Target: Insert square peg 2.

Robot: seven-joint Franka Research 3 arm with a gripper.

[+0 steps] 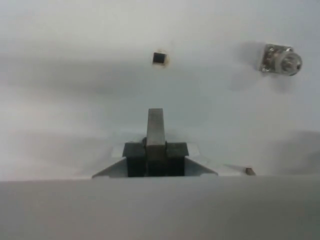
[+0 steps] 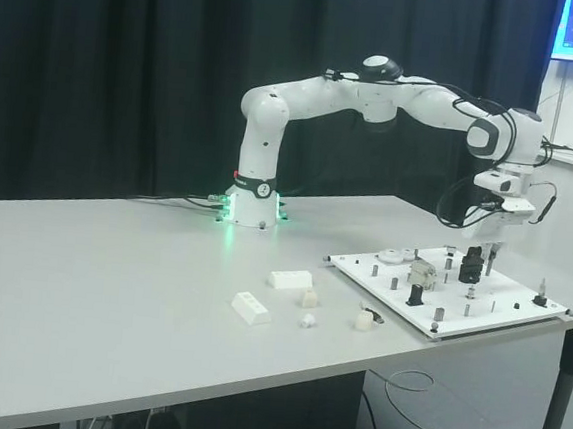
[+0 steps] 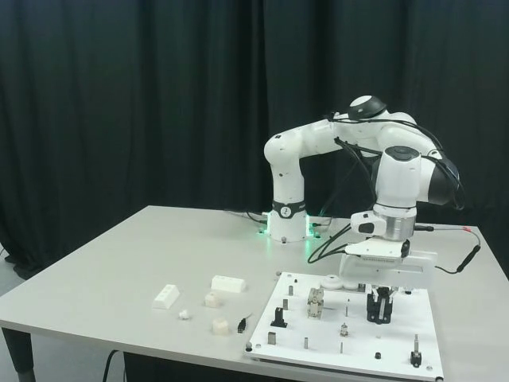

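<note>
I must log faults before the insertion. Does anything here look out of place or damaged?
Nothing stands out. The gripper holds the square peg upright above the white board, apart from the square hole.

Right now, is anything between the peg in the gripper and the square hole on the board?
Nothing: in the wrist view only bare white board lies between the grey square peg held in the gripper and the square hole.

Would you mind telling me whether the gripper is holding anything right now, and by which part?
Yes: the gripper holds the grey square peg by its upper end; the free end points down at the white board.
</note>
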